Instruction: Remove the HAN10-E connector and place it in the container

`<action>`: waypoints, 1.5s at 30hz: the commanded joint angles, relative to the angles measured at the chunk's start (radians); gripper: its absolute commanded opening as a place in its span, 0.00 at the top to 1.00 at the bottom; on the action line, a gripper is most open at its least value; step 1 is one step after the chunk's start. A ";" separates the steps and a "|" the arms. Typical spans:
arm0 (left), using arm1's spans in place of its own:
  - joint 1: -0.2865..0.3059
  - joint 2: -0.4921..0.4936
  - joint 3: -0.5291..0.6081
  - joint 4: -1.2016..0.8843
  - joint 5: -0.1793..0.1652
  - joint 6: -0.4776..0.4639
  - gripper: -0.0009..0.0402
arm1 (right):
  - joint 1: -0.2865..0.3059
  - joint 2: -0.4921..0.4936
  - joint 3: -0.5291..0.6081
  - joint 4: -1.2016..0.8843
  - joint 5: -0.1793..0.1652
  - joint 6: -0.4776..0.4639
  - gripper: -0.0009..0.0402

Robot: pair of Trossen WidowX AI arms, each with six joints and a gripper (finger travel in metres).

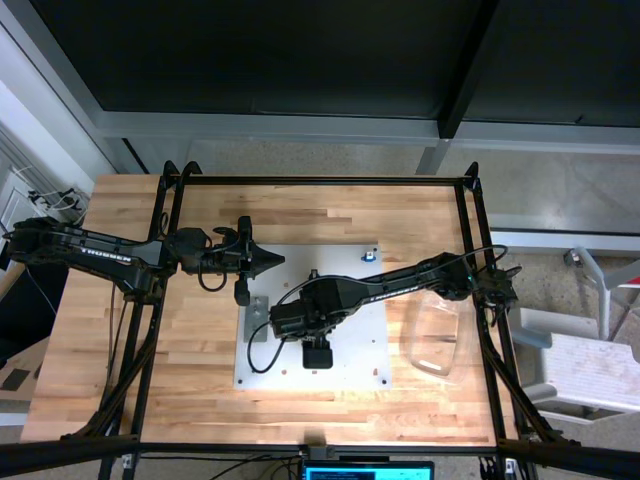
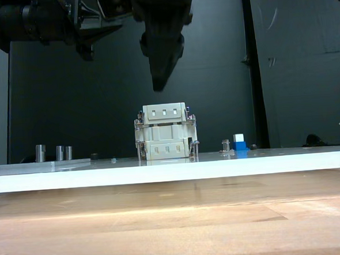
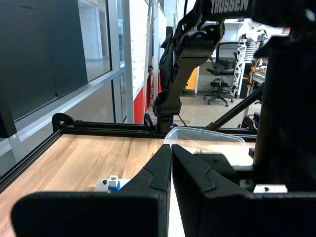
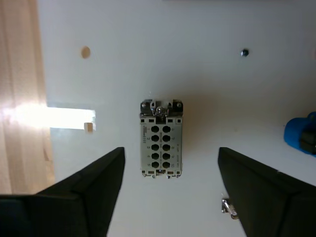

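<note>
Right hand hangs straight above the HAN10-E connector, pointing down. Its fingers are spread wide and hold nothing. In the right wrist view the two dark fingers stand on either side of the block, each with white board showing between it and the connector. That spacing suggests the hand is lined up to close across the connector's narrow sides. From the low view, the hand's tip is clearly above the connector and not touching it, so the grasp is not yet made.

The connector stands upright on the white board, pin holes facing up. It looks like a stack, with a pale top housing over a similar base and metal latches at the sides. I judge that the latches, or the fit between the two halves, will decide how easily it lifts. A straight vertical pull seems the safest way to avoid tipping it.

On the board, a small blue part sits off to one side of the connector, apart from it and outside the fingers' reach.

Beyond the board's right edge, the clear container rests on the wooden surface. It is on the right arm's own side, presumably so the carry is short.

The left hand hovers over the board's far left part, fingers pressed together and empty, out of the working arm's way.
</note>
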 commanded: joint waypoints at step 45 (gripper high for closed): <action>0.000 0.000 0.000 0.000 0.000 0.000 0.98 | 0.013 0.036 -0.118 0.117 0.000 -0.018 0.54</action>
